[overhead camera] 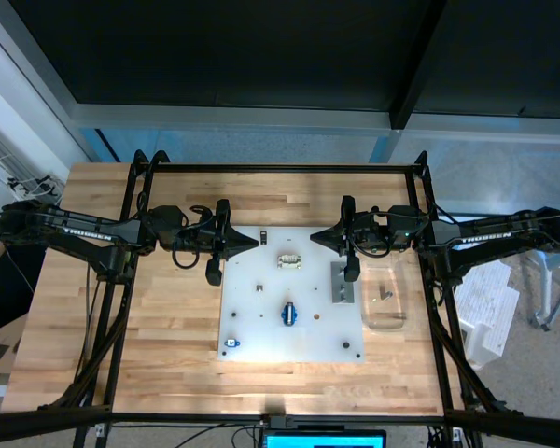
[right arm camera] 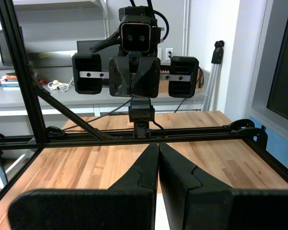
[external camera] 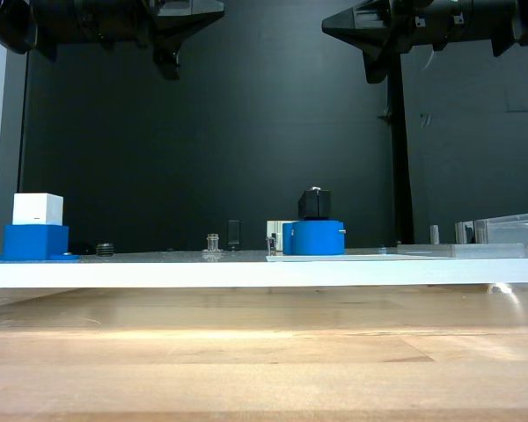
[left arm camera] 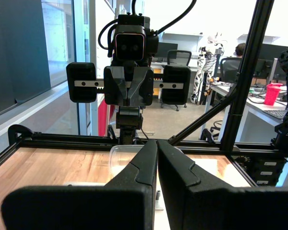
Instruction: Pick the 16mm cylinder and install on the taskboard
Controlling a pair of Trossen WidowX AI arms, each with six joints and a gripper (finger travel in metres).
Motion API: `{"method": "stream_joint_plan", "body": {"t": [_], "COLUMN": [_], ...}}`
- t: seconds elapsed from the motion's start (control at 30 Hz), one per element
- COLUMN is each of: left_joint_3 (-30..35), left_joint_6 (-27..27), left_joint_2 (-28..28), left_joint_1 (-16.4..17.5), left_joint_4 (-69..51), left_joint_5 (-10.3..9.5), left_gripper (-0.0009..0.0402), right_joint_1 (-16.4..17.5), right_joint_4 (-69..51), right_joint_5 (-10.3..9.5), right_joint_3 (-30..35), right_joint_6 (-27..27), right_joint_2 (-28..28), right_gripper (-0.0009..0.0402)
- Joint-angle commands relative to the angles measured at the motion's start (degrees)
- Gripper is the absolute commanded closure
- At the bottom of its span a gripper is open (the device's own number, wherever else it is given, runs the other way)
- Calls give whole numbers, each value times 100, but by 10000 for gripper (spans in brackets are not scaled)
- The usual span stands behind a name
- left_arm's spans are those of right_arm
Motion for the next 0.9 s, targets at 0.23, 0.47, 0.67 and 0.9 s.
{"method": "stream_joint_plan", "body": {"t": [0.23, 0.47, 0.67, 0.9], "left_joint_3": [0, 0, 0, 0], "left_joint_6": [0, 0, 0, 0], "left_joint_2": [-2, -2, -2, -2], "left_joint_1": [2, 0, 0, 0], "left_joint_4": [0, 0, -2, -2], "left_joint_5": [0, 0, 0, 0], "left_gripper": [393, 393, 393, 393], "right_joint_1": [-2, -2, 0, 26], "right_joint_4": [2, 2, 4, -1147], "right_joint_5": [2, 2, 2, -57], "right_joint_3": [2, 2, 2, 245], "right_joint_6": [0, 0, 0, 57], "right_joint_2": [0, 0, 0, -111], "right_gripper": [393, 393, 393, 393]}}
